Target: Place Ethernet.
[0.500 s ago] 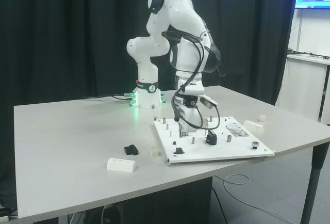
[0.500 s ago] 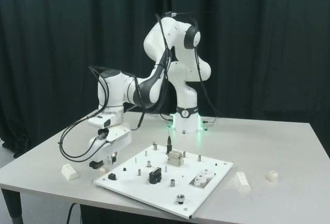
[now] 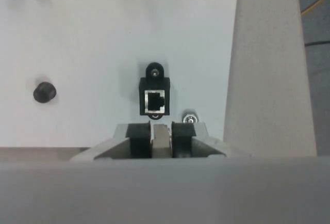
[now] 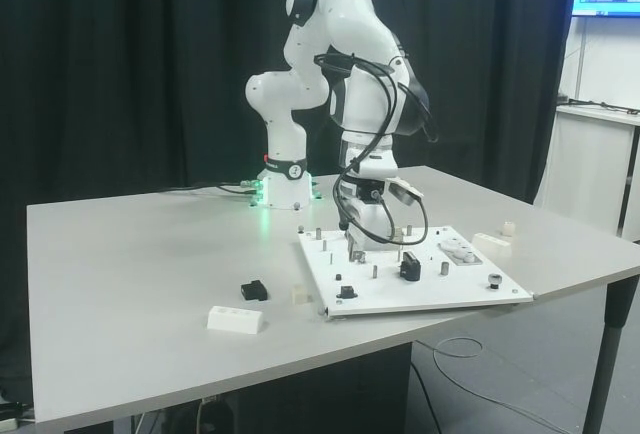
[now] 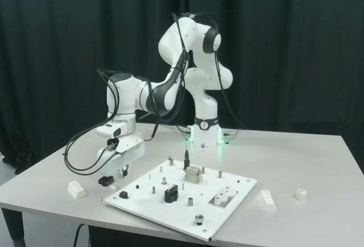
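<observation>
The black Ethernet socket [image 3: 154, 97] sits on the white board [image 3: 103, 38], near the board's front corner [image 4: 346, 293] [image 5: 123, 194]. My gripper [image 3: 161, 140] hangs straight above it and does not touch it. The two black pads [image 3: 138, 137] stand a narrow gap apart and hold nothing. From the room views, the gripper [image 4: 356, 250] [image 5: 120, 172] is a short way above the board's near edge.
The board [image 4: 450, 294] carries several pegs, another black part [image 4: 408, 270] and white gears [image 4: 458, 251]. On the table beside it lie a loose black piece [image 4: 254, 290], a white block [image 4: 235, 320] and a small white piece [image 4: 301, 294]. The table's edge [image 3: 304, 79] runs close by.
My arm has lifted, so the gripper is now higher above the board. The Ethernet socket stays on the board.
</observation>
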{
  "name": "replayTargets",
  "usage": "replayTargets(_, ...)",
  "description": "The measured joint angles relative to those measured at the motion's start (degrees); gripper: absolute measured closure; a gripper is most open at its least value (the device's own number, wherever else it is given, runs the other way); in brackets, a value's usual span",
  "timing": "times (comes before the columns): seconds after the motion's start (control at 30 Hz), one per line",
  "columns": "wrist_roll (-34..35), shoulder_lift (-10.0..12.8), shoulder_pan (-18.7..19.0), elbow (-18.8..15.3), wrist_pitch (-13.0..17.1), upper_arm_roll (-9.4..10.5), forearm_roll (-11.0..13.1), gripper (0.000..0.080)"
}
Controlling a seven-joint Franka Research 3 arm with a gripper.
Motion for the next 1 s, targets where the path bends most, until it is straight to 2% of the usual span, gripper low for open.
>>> replayTargets(0.6,0.01,0.02,-0.01,0.08,0.14,-0.09,-0.11,0.0722)
replayTargets(1.0,0.39,0.28,-2.34,0.08,1.49,-0.81,-3.87,0.0723)
